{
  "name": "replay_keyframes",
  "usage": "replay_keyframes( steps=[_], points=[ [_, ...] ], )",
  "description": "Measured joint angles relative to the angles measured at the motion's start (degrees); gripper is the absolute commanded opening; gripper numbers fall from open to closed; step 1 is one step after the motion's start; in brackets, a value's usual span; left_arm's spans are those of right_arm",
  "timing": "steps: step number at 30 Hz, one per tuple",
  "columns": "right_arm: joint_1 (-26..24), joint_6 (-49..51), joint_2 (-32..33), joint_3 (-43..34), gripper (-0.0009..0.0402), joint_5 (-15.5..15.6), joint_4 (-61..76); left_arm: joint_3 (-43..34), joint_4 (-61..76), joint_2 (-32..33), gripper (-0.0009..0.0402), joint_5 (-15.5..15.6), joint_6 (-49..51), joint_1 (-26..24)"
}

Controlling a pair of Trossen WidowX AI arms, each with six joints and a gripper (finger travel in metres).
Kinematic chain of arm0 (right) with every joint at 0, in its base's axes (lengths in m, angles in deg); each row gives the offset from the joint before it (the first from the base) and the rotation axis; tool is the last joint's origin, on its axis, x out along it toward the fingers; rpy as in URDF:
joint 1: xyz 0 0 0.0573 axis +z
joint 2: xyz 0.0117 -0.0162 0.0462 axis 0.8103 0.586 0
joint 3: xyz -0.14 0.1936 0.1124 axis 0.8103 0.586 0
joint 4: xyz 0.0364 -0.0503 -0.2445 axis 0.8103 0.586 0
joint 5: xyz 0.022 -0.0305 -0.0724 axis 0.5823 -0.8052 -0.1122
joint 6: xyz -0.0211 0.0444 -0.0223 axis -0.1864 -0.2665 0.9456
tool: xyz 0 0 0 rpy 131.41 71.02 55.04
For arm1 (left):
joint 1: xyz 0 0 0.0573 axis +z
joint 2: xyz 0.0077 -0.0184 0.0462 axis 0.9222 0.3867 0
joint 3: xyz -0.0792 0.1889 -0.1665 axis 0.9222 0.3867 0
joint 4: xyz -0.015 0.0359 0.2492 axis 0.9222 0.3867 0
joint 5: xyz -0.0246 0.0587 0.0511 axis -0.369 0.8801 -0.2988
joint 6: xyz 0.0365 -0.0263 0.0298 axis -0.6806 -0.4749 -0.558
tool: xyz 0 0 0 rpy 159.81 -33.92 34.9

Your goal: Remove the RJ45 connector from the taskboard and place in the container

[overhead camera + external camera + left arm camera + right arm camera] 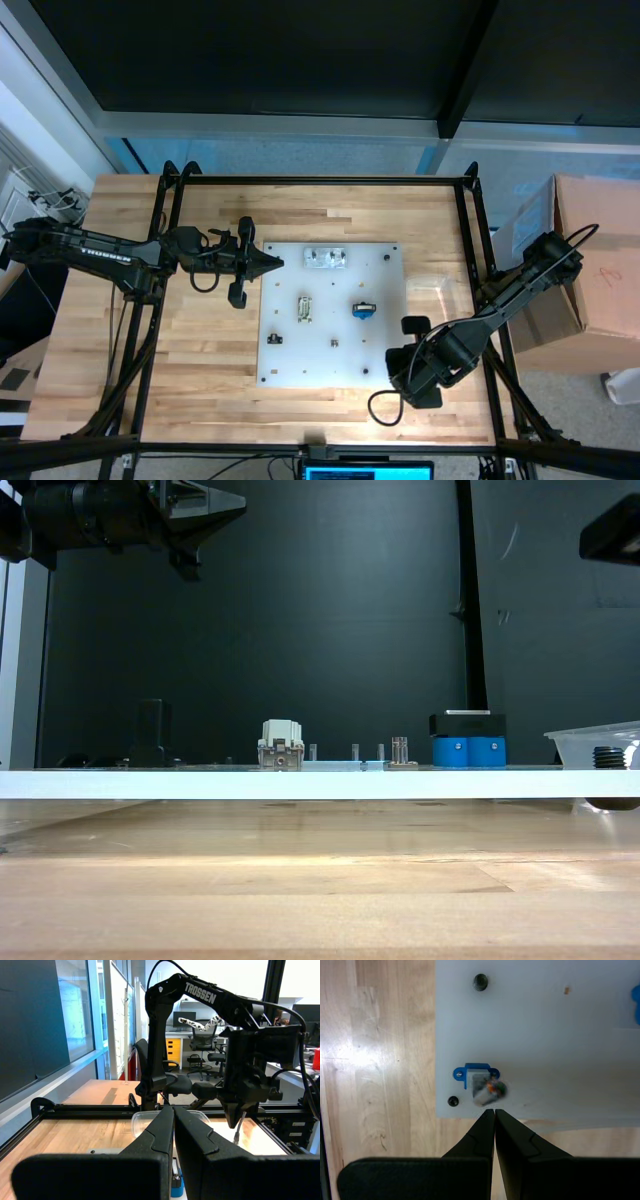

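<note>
One RJ45 connector [487,1089] seated; left tool [173,1110], right tool [494,1112] closed, board [330,350] edges.

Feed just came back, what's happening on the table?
The grey RJ45 connector sits in its blue holder on the white taskboard, ungripped. The right gripper, fingers shut and empty, hovers over the board's corner beside it. The left gripper, also shut, hangs high at the board's left edge. The clear plastic container lies right of the board.
</note>
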Motion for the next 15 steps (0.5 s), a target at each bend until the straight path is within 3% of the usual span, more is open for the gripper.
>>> replay_keyframes(
  steps=[15],
  points=[
    [0.2,-0.3,0.0,4.4,0.0,0.7,-5.4,0.0,0.0,0.0,0.0,0.0,0.0,0.0]
  ],
)
